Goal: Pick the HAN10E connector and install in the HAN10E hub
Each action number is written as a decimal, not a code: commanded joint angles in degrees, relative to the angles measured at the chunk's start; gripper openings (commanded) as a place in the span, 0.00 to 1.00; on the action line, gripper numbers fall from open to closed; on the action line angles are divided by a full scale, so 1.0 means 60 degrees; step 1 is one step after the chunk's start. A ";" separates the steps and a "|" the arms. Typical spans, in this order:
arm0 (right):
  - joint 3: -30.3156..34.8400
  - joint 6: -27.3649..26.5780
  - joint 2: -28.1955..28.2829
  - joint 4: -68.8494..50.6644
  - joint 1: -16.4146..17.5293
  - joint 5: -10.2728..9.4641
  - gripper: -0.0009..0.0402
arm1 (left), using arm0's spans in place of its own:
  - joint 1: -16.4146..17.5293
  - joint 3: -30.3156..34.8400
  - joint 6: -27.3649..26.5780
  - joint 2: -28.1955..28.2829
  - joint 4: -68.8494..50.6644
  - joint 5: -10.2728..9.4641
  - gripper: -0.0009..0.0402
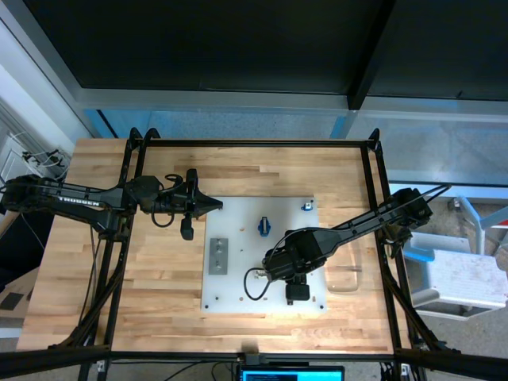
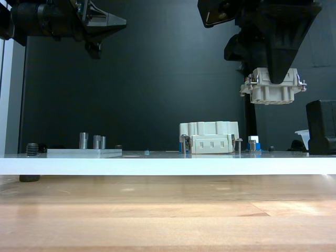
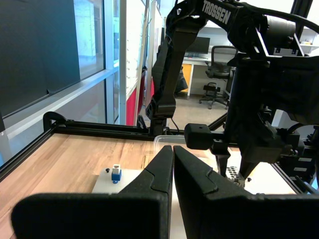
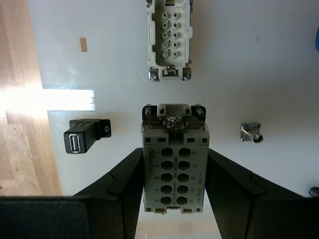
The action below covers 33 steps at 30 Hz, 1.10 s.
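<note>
My right gripper point(image 4: 175, 160) is shut on the HAN10E connector point(image 4: 175, 169), a grey-white block with rows of round holes, gripped by its long sides. In the low view the connector point(image 2: 273, 89) hangs in the air under the right gripper point(image 2: 274, 65), above the white board and to the right of the HAN10E hub point(image 2: 210, 137). The cream hub point(image 4: 169, 42) lies on the board with its pin face up, clear of the connector. My left gripper point(image 3: 173, 149) is shut on nothing, held high over the board's left edge point(image 1: 208, 205).
The white board point(image 1: 238, 294) carries a grey metal block with two posts point(image 1: 218, 255), a blue piece point(image 1: 263, 226), a small black plug point(image 4: 84, 135) and a small metal fitting point(image 4: 251, 133). A clear container point(image 1: 349, 274) sits right of the board. A black frame rims the table.
</note>
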 commanded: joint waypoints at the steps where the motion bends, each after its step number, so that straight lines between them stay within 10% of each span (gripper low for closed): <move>1: -0.0007 -0.0087 0.0062 0.0102 -0.0011 -0.0040 0.03 | 0.0004 0.0004 0.0004 0.0004 0.0000 0.0004 0.02; 33: 0.0211 -0.0339 0.0415 0.0361 -0.0124 -0.0211 0.03 | 0.0000 0.0004 0.0004 0.0004 0.0004 0.0004 0.02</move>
